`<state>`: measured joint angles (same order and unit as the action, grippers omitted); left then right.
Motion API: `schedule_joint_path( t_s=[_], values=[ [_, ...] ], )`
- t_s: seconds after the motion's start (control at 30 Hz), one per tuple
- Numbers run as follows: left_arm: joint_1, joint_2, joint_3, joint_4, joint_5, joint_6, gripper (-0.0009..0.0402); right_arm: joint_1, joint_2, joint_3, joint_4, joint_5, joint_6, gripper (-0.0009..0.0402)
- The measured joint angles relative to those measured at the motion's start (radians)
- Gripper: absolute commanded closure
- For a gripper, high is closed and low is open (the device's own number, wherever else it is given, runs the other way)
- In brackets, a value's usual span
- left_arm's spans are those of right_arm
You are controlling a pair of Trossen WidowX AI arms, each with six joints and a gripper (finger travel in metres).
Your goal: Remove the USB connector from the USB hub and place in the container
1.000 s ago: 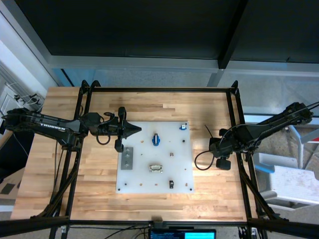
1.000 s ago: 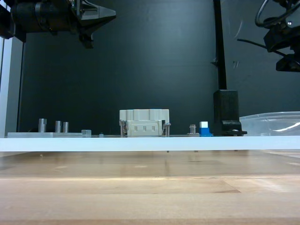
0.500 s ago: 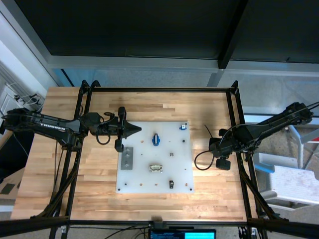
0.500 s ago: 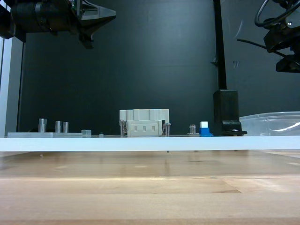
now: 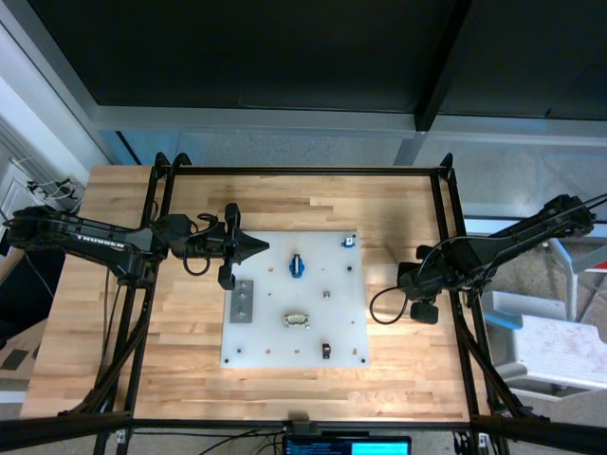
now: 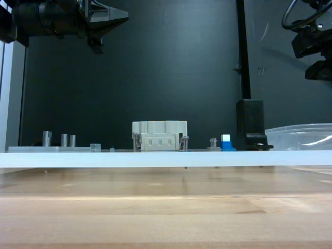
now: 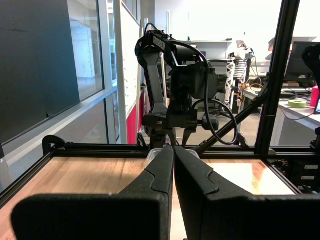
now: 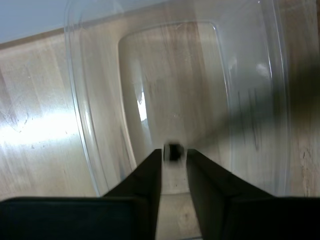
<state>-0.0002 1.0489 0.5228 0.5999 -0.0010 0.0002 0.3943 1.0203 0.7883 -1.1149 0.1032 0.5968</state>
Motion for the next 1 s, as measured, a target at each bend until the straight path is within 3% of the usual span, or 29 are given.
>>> schedule_joint_path(
  t_s=[0.2,0.37,1.0],
  values=[
    [0.000,0.000,0.000,0.000,0.000,0.000,0.0392,0.000,0.000,0.000,0.002,0.001,0.010,0.0183],
    [0.000,0.000,0.000,0.000,0.000,0.000,0.0392,0.000,0.000,0.000,0.002,0.001,0.023,0.0144],
    [0.000,0.000,0.000,0.000,0.000,0.000,0.0393,-0.001,0.002,0.000,0.006,0.008,0.026,0.0150]
  ],
)
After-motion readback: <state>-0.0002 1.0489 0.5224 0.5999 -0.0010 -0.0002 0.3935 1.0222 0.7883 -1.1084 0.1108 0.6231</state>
